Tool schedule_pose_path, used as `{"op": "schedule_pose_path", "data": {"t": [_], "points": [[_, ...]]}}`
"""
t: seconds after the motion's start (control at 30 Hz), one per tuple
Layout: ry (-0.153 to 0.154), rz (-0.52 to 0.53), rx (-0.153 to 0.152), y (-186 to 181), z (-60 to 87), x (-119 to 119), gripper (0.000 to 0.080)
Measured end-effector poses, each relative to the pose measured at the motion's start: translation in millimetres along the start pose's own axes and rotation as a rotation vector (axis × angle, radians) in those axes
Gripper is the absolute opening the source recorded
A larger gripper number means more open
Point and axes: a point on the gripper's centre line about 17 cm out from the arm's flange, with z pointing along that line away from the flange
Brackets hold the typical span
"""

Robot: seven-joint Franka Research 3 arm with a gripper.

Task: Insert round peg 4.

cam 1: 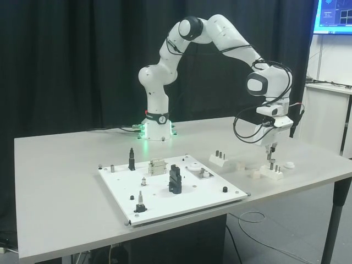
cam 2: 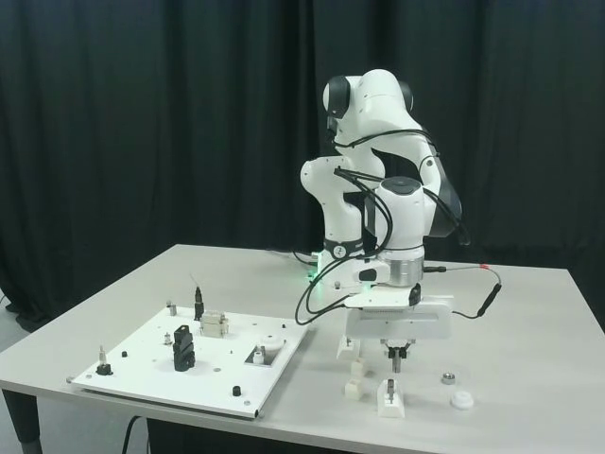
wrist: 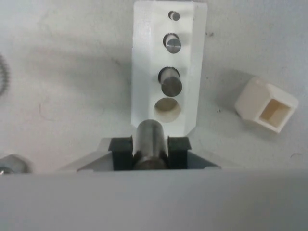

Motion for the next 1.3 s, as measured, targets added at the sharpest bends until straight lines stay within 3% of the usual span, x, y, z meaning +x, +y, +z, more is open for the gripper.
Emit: {"op": "schedule_pose_path", "data": {"t": [1.3], "points": [[0.008, 0.000, 0.003, -4.2, -5.6, 1.4, 0.0149]]}}
